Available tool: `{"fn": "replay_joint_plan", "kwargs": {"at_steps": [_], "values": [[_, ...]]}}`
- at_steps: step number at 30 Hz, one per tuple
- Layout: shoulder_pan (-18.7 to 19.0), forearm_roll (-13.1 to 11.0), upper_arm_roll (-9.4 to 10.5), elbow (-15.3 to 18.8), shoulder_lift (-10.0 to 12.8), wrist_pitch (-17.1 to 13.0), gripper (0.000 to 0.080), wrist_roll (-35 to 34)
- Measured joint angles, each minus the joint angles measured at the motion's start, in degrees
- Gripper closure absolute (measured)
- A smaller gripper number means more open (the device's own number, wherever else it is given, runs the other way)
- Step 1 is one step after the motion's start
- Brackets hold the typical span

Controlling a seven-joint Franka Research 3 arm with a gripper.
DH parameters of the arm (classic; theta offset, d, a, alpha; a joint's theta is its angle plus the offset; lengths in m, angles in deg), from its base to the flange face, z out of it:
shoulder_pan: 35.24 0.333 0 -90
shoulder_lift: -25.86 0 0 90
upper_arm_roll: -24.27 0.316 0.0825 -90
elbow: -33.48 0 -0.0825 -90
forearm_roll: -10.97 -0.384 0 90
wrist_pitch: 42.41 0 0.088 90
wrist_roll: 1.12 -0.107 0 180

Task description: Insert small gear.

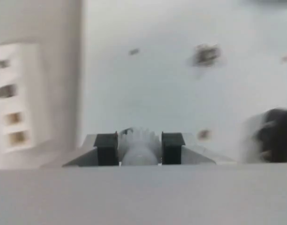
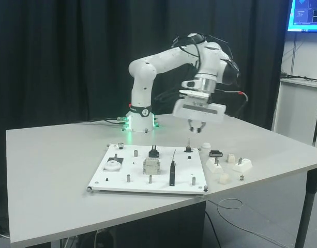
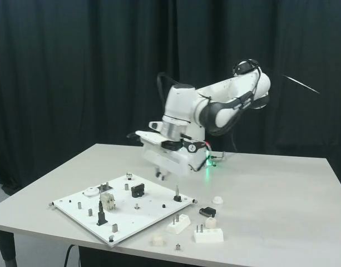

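My gripper (image 1: 139, 149) is pinching the small gear (image 1: 140, 146): in the wrist view the two black finger pads (image 1: 106, 149) sit close together with the white toothed piece caught between them, its round hub showing below the teeth. From the first room view the gripper (image 2: 196, 128) hangs in the air above the far right part of the white board (image 2: 148, 182), clear of everything on it, and the gear itself is too small to make out there. In the second room view the gripper (image 3: 159, 174) hovers over the board (image 3: 125, 225) as well, above the upright pegs (image 3: 176, 194) near its right edge, touching none of them. My white arm (image 2: 163, 59) reaches out from its base (image 2: 140, 120), where a green light glows on the grey table (image 2: 49, 170). Off the board to the right lie several loose white blocks (image 2: 215, 166) and a black connector (image 2: 216, 153), with a round white part (image 3: 217, 200) just beyond them. A larger white gear (image 2: 113, 166) sits on the left side of the board. I can read no writing or label anywhere. In the wrist view the table below me is smeared; a white slotted block (image 1: 14, 96) and a black shape (image 1: 276, 136) at the edges are hard to identify, and my own housing hides the lower part.
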Motion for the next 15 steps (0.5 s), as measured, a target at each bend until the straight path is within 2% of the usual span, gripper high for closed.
{"fn": "replay_joint_plan", "kwargs": {"at_steps": [15], "values": [[-10.2,-0.1,-2.49,3.1,0.0,-0.1,0.0607,14.1]]}}
